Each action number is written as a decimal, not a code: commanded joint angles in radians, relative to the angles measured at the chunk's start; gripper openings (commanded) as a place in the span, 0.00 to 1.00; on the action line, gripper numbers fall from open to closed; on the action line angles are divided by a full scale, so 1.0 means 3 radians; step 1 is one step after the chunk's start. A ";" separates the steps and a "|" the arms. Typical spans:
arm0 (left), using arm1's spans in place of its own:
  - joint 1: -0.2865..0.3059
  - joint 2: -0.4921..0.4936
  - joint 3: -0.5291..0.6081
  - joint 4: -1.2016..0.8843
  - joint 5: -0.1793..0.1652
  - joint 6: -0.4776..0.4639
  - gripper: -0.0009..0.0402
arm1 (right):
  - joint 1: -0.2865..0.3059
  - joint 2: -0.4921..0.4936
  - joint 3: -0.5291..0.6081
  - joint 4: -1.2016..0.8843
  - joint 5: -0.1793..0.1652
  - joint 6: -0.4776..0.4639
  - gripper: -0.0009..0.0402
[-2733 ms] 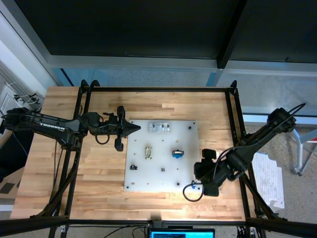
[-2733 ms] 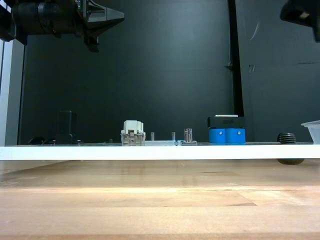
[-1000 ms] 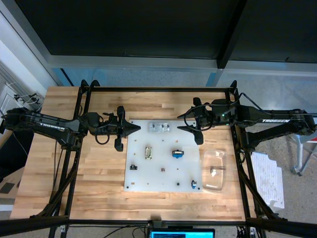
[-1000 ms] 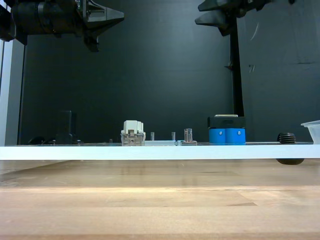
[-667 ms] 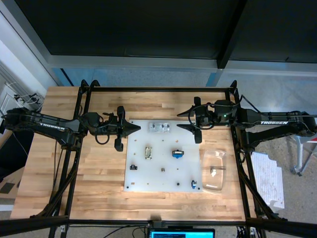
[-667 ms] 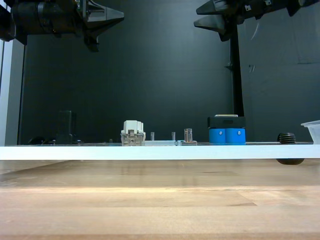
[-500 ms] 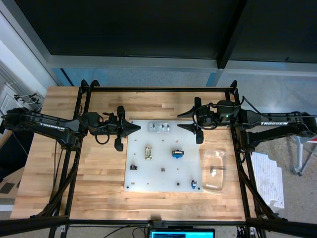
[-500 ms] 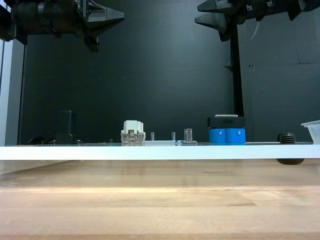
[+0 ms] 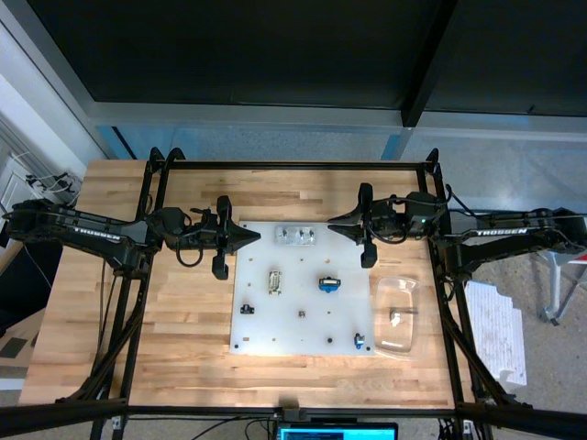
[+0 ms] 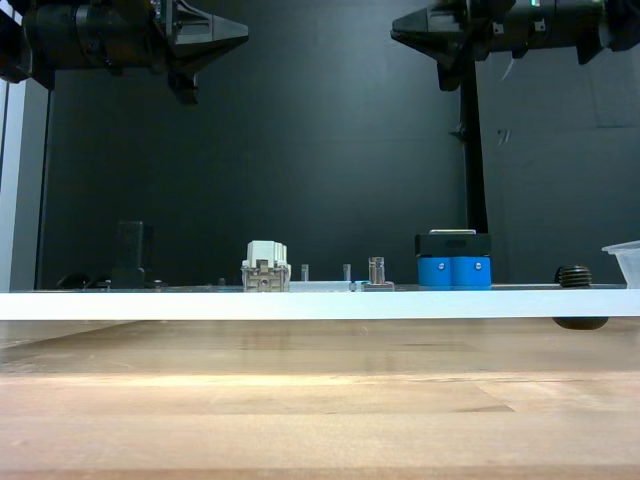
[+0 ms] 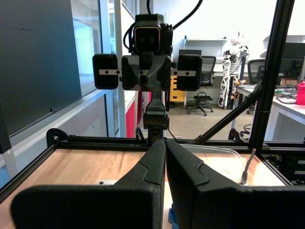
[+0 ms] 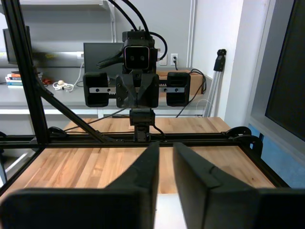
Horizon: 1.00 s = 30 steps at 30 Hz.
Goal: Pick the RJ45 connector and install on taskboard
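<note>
Right gripper [image 9: 335, 220] has lifted from the taskboard's [image 9: 275, 321] near right corner to above its far edge, jaws narrowly parted, empty. A small blue piece, likely the RJ45 connector [image 9: 358, 343], sits at that corner, seemingly installed. The left gripper [image 9: 255, 236] hangs parked opposite, jaws together.

One left gripper [image 9: 255, 236] high by the left edge of one taskboard [image 9: 275, 323], one right gripper [image 9: 333, 220] high by its far right edge, one clear tray [image 9: 377, 316] to its right.
</note>
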 commanded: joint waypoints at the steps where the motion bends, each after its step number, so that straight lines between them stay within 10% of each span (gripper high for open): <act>1: 0.0000 0.0000 0.0001 0.0000 0.0001 0.0000 0.02 | 0.0004 0.0001 -0.0072 0.0075 -0.0013 -0.0009 0.01; 30: 0.0000 0.0001 0.0001 0.0000 0.0001 0.0001 0.02 | 0.0004 0.0027 -0.0148 0.0154 -0.0017 -0.0004 0.02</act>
